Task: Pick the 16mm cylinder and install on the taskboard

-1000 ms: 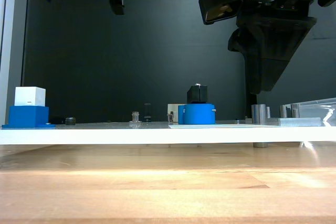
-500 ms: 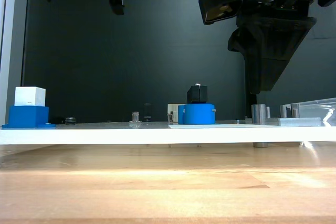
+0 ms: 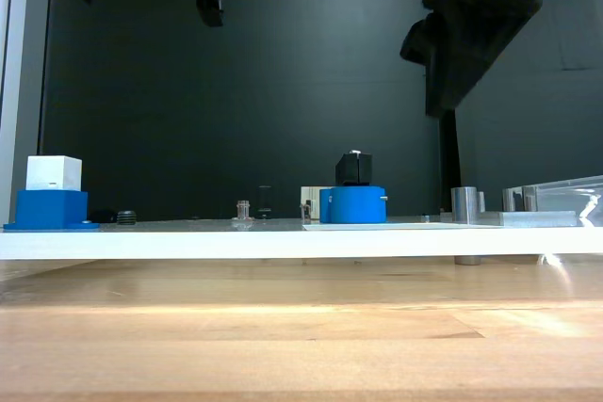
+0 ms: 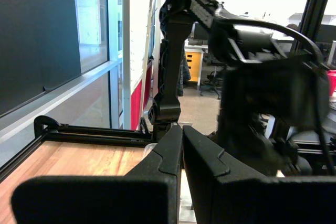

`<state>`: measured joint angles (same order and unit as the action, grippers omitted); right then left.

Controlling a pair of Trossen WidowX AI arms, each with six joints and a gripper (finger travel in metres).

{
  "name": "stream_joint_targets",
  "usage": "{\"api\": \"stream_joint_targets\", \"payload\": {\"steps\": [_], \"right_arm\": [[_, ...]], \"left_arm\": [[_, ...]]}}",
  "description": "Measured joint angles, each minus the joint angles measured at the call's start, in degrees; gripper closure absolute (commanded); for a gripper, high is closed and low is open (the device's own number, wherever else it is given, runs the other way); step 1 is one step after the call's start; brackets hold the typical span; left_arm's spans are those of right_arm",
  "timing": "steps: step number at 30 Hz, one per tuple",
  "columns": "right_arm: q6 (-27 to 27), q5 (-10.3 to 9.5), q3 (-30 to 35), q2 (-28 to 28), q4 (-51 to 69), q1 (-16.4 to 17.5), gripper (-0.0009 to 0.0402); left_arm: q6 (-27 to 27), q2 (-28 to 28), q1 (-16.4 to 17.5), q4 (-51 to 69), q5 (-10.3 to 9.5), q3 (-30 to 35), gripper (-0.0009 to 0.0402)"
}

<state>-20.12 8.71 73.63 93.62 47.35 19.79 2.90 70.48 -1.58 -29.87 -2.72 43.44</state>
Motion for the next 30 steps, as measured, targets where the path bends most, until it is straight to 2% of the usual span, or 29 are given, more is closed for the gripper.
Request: {"api": "stream_joint_targets", "payload": {"steps": [2,6,10,18,19,21,25,26,30], "right_arm": [[0.15,0.87,-2.93,-3.85,-3.02,-0.81,0.0307],[2.10,5.31,-7.93,-12.09,-11.21,-2.32,0.0348],[5.81,5.35,-13.27,-19.58,-22.53,-4.70,0.0395],[14.99,5.09,-21.46,-29.77,-38.84,-8.83,0.0392],[15.87,4.79,-22.53,-30.77,-41.09,-9.60,0.0393],[17.07,2.91,-24.46,-32.54,-45.40,-11.43,0.0393],[17.51,-5.22,-28.37,-34.97,-54.12,-15.87,0.0393],[17.53,-6.56,-29.33,-35.41,-56.22,-16.70,0.0393],[17.51,-9.18,-32.59,-36.89,-61.51,-19.26,0.0393]], "left_arm": [[-0.02,0.00,0.00,0.02,0.02,0.00,0.0392],[0.00,0.00,-0.04,0.02,0.00,0.00,0.0392],[-0.02,0.00,-0.04,0.02,0.02,-0.02,0.0392],[-0.02,0.00,-0.02,0.02,0.02,-0.02,0.0392],[-0.02,0.00,-0.02,0.02,0.00,0.00,0.0392],[-0.02,0.00,-0.02,0.02,0.02,-0.02,0.0392],[-0.02,0.00,0.00,0.02,0.00,0.00,0.0392],[-0.02,0.00,0.00,0.04,0.00,0.00,0.0392],[-0.02,0.00,0.00,0.00,0.02,0.00,0.0392]]}}
